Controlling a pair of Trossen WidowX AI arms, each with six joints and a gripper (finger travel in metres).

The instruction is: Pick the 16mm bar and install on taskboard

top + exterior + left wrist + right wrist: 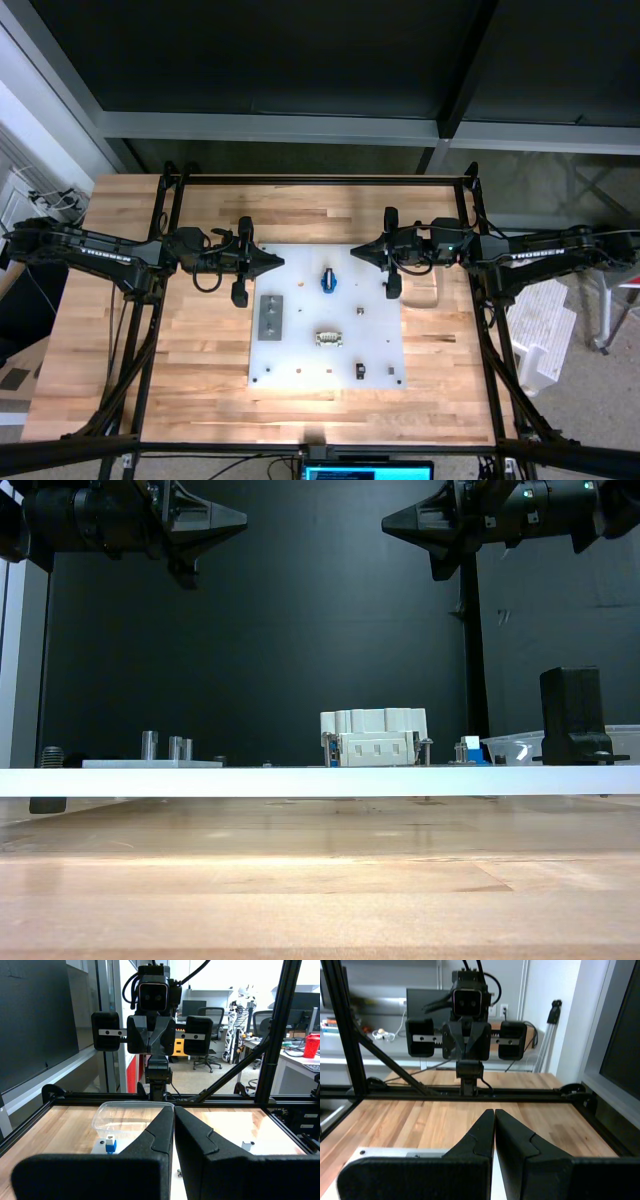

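Both my arms hang level above the far edge of the large flat white taskboard (300, 350), which lies mid-way across the pale wooden tabletop (90, 330). My left gripper (274, 262) points inward over the board's far left corner, its 2 black fingers pressed together on nothing. My right gripper (357, 251) faces it across the far edge, fingers likewise closed and empty. The blue fitting (329, 281) sits on the board below the gap between the 2 tips.

I cannot pick out the 16mm bar for certain. It may lie in the clear plastic tray (125, 1116) just beside the board's right edge, and its long axis is unreadable. If so, my right gripper is the nearer, and the bar lies below and behind its fingertips, toward that arm's base.

The likely seat is the grey metal holed block (271, 317) near the board's left edge, where short upright metal pegs (150, 744) show. There is open room above the whole board. The black frame rails (530, 1092) along the tabletop's edges bound any wide swing.
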